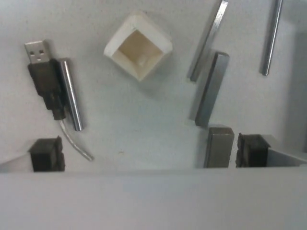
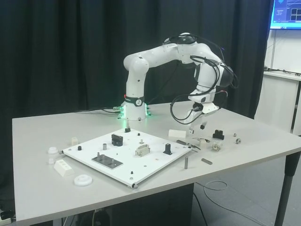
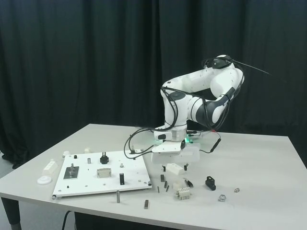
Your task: Remove Ethernet.
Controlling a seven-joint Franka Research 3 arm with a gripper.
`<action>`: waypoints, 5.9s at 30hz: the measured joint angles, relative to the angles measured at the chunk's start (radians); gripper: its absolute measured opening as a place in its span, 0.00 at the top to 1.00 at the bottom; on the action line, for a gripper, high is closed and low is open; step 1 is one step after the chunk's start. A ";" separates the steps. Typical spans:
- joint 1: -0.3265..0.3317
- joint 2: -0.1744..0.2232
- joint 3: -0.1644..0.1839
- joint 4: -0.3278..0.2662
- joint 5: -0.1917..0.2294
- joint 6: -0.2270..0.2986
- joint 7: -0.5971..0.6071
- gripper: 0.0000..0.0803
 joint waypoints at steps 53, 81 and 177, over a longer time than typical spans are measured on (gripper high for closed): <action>-0.369 0.034 -0.125 0.015 -0.037 -0.097 0.048 0.00; -0.701 0.051 -0.179 0.057 -0.004 -0.314 0.171 0.00; -0.853 -0.027 -0.078 -0.164 -0.105 -0.526 0.393 0.00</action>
